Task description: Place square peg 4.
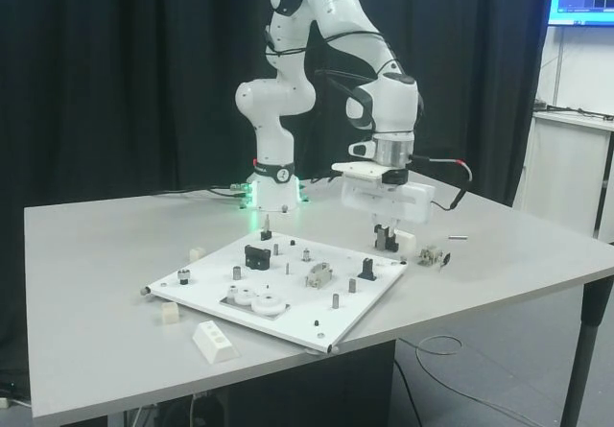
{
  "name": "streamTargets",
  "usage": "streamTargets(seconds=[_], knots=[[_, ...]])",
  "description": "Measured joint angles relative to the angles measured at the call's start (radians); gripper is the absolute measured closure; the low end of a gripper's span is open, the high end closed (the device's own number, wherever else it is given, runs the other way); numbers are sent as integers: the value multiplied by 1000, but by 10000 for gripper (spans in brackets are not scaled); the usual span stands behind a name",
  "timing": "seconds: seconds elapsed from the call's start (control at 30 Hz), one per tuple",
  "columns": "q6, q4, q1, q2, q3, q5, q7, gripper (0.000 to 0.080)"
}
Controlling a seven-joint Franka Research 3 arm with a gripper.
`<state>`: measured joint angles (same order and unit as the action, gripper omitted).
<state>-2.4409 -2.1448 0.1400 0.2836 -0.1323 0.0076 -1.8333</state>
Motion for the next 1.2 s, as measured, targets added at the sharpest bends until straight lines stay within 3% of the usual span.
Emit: streamTargets(seconds=[0.3,1.2], knots=[[15,3,0,-16,0,3,0,651],[15,0,0,-11,-1,36,2,651]])
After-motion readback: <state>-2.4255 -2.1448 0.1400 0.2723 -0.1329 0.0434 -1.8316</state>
